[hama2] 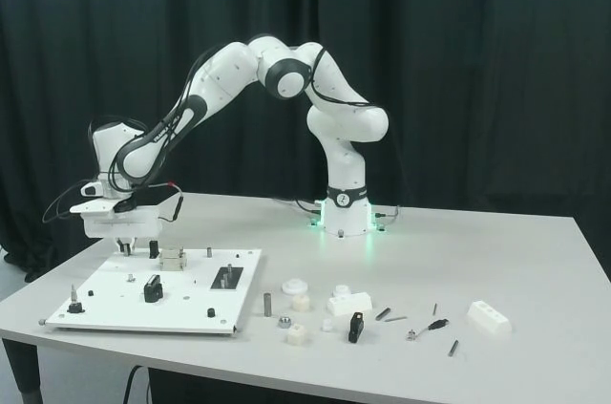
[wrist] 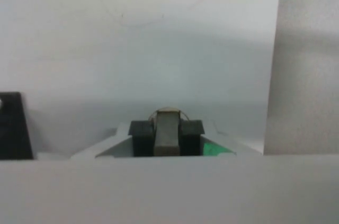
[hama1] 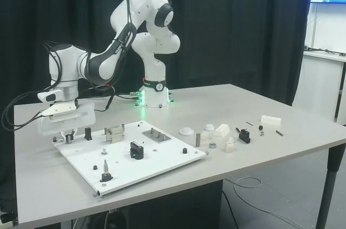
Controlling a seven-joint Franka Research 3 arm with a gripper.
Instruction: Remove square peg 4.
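The gripper [wrist: 167,138] is clamped on the grey square peg [wrist: 166,131], which stands upright between its black fingers [wrist: 140,136], so it must lift toward twelve o'clock off the white board [hama1: 157,164].

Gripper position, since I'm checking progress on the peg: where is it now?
In both room views the gripper is low over the far corner of the white board, farthest from the loose parts, its fingers around a peg.

Glossy white plastic-shelled robot arm [hama2: 239,70]; smooth matt white flat board [hama1: 162,161]; matt grey table [hama2: 516,261]; black cloth curtain [hama2: 477,60] behind.
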